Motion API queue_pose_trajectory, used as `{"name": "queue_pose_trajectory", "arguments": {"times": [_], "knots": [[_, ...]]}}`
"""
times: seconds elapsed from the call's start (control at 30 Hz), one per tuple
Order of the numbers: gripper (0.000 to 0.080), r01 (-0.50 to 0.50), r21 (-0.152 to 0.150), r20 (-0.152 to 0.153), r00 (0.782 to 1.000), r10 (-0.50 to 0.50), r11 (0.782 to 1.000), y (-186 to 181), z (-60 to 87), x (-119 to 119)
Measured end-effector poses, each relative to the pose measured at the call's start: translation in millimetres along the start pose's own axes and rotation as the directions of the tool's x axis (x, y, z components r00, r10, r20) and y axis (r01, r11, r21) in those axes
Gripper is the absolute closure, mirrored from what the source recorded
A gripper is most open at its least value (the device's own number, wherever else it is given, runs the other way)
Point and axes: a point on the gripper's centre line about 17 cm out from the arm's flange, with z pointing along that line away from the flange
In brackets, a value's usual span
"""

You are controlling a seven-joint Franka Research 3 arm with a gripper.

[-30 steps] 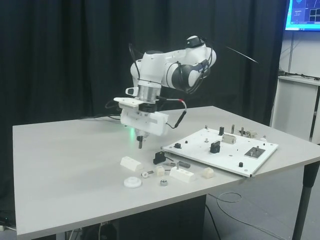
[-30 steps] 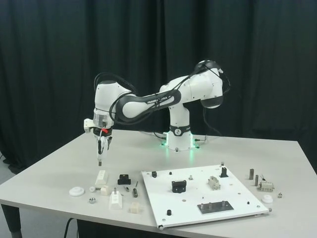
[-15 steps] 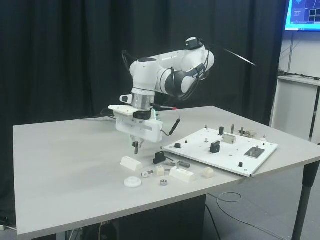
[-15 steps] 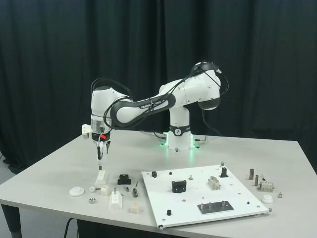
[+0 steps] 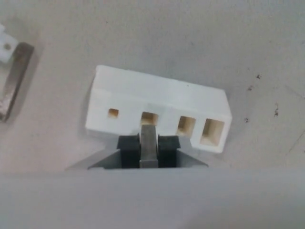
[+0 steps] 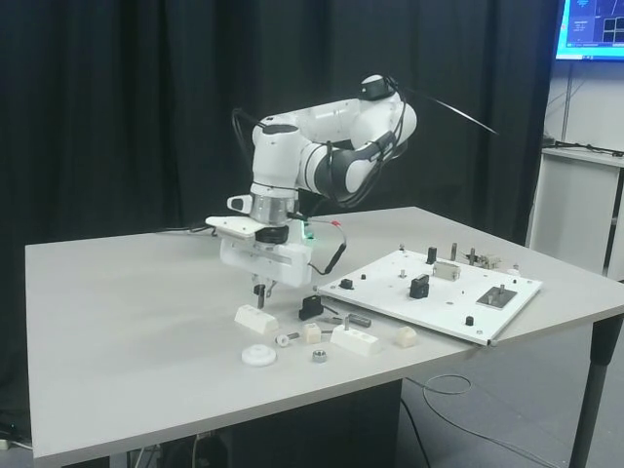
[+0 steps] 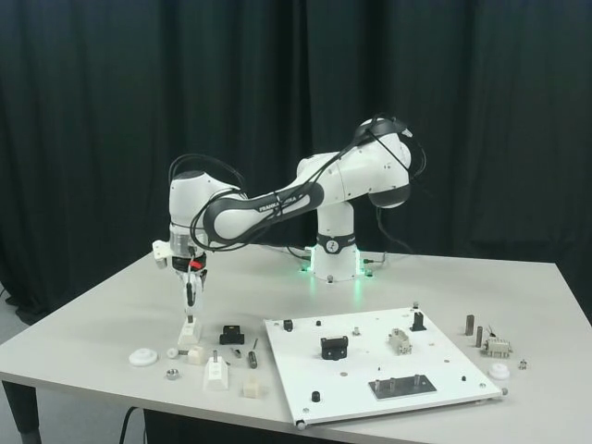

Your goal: Place square peg 3.

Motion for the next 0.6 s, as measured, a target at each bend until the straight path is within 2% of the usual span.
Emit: {"name": "queue_pose_trajectory", "arguments": {"times": [0.33,0.6], "knots": [[0.0727,0.008,0.004,0.004,1.000,-0.008,1.000,2.6,10.5,-2.0],[0.0727,-0.005,0.021,-0.009,1.000,0.005,1.000,1.6,10.8,1.0]]}}
